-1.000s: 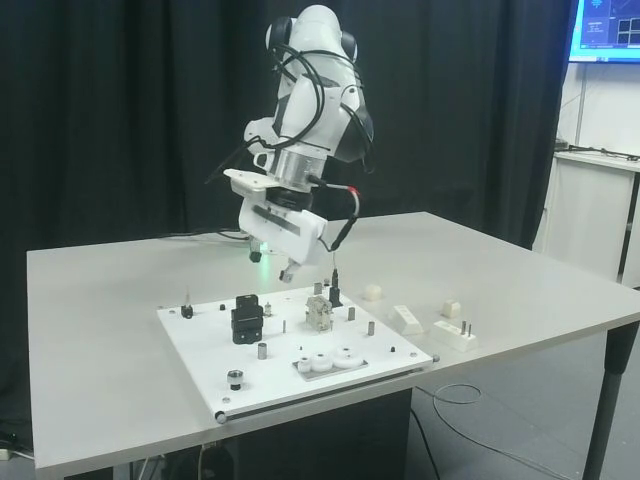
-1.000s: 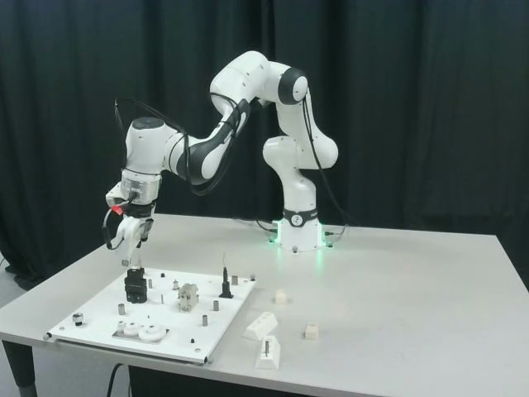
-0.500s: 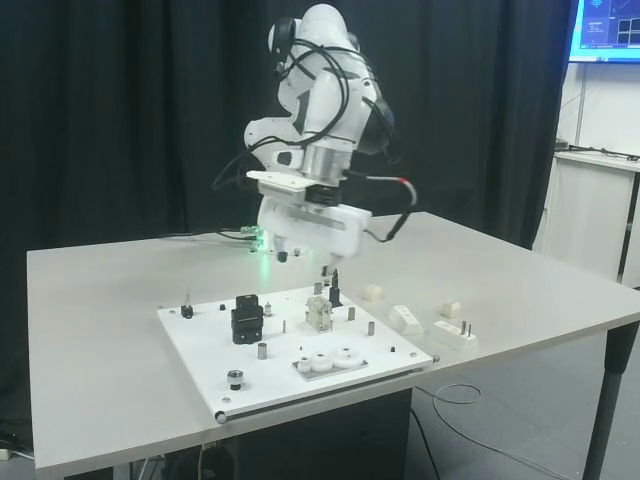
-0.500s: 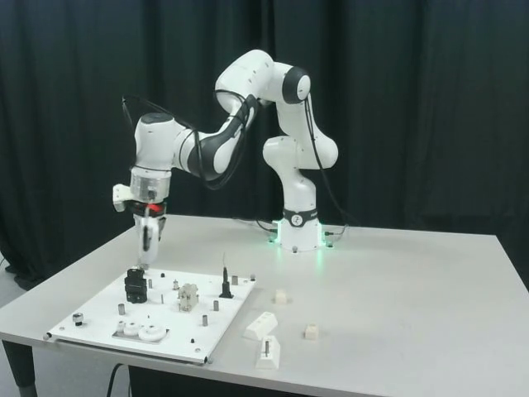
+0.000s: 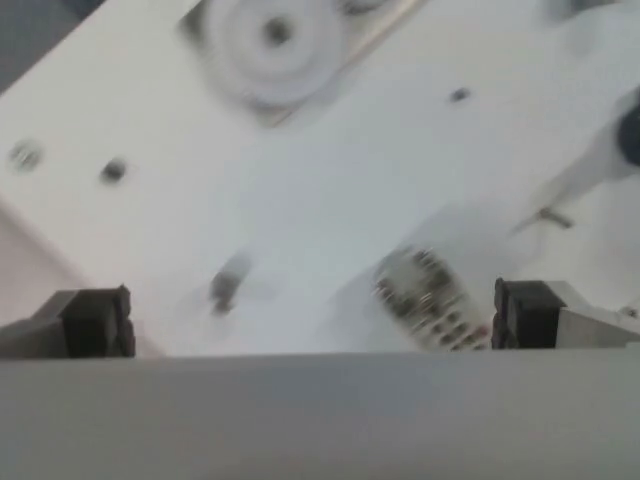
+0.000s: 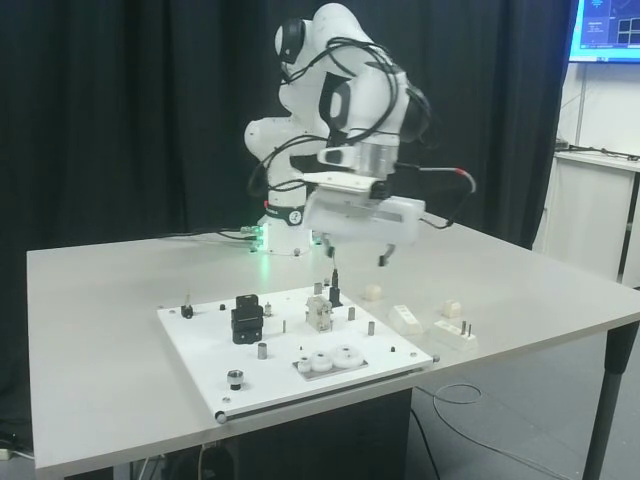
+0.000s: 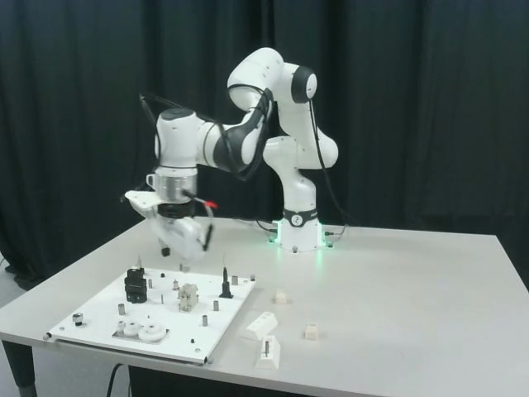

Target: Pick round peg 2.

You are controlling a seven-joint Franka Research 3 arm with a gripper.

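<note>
Swung round from above the black block [image 6: 246, 318], the arm now hangs its gripper [image 6: 356, 250] over the far side of the white board [image 6: 200, 340], above the small grey geared part [image 6: 318, 312]. Its fingers [image 5: 95, 322] stand wide apart with nothing between them. Several small pegs [image 6: 262, 349] stand upright on the board. Which of them is round peg 2 I cannot tell. The white gears [image 6: 330, 360] sit near the board's front edge, on the grey table [image 6: 100, 300].
</note>
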